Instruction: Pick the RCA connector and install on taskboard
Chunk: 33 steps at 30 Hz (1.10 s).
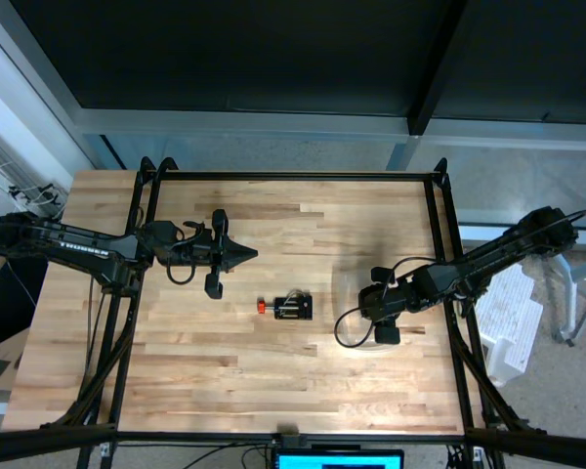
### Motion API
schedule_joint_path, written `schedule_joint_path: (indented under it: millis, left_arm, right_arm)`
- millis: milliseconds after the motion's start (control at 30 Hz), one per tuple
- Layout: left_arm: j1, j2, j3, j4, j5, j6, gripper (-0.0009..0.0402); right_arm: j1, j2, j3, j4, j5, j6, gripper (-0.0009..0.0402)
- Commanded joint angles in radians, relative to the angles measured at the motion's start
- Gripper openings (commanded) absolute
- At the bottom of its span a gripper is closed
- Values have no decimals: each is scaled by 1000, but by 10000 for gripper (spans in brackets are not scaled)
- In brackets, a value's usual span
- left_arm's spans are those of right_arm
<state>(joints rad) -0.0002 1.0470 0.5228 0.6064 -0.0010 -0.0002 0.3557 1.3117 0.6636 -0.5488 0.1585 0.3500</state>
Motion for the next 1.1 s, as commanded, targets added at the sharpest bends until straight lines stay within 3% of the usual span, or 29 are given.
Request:
schedule_joint_path:
  millis: [33, 600, 1100]
  left_arm:
    - [0, 0, 0, 0, 0, 0, 0]
    - [0, 0, 0, 0, 0, 0, 0]
    - [0, 0, 0, 0, 0, 0, 0]
  right_arm:
    - [0, -1, -1, -1, -2, -3, 147]
    - [3, -1, -2, -8, -18, -15, 103]
    - [2, -1, -2, -8, -18, -15, 33]
